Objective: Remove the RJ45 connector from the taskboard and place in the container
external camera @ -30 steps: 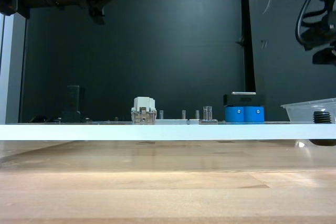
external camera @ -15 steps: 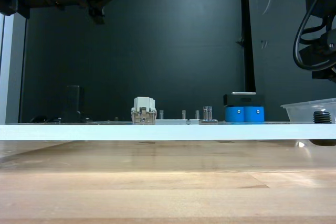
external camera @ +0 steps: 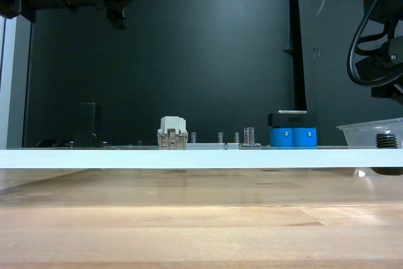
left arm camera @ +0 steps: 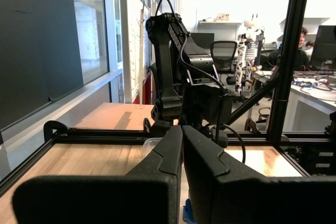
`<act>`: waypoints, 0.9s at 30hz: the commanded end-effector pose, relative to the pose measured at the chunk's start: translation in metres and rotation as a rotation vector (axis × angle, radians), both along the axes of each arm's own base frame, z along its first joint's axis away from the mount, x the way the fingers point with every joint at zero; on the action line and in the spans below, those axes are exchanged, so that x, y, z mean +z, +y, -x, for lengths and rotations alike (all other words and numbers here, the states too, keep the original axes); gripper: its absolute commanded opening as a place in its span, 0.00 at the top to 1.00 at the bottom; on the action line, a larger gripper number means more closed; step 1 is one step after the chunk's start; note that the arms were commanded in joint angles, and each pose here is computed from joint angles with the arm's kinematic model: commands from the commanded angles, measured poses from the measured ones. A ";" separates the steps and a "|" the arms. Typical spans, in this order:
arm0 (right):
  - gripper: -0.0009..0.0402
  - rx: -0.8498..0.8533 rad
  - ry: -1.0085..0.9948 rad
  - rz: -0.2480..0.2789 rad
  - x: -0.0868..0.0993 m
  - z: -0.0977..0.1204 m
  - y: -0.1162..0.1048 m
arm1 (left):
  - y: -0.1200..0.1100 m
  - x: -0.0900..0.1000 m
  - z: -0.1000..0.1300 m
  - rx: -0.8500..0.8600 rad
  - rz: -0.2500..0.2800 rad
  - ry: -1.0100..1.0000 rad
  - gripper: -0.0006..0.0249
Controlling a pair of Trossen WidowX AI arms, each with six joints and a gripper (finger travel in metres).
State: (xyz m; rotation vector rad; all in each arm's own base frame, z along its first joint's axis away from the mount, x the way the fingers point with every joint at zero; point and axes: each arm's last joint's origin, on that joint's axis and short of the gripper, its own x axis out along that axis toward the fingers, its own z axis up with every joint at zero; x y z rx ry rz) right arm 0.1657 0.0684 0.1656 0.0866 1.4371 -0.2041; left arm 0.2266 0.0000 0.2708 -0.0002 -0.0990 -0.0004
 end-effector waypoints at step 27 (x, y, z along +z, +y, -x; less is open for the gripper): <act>0.98 -0.038 -0.025 -0.047 0.005 -0.004 0.005 | 0.000 0.000 0.000 0.000 0.000 0.000 0.98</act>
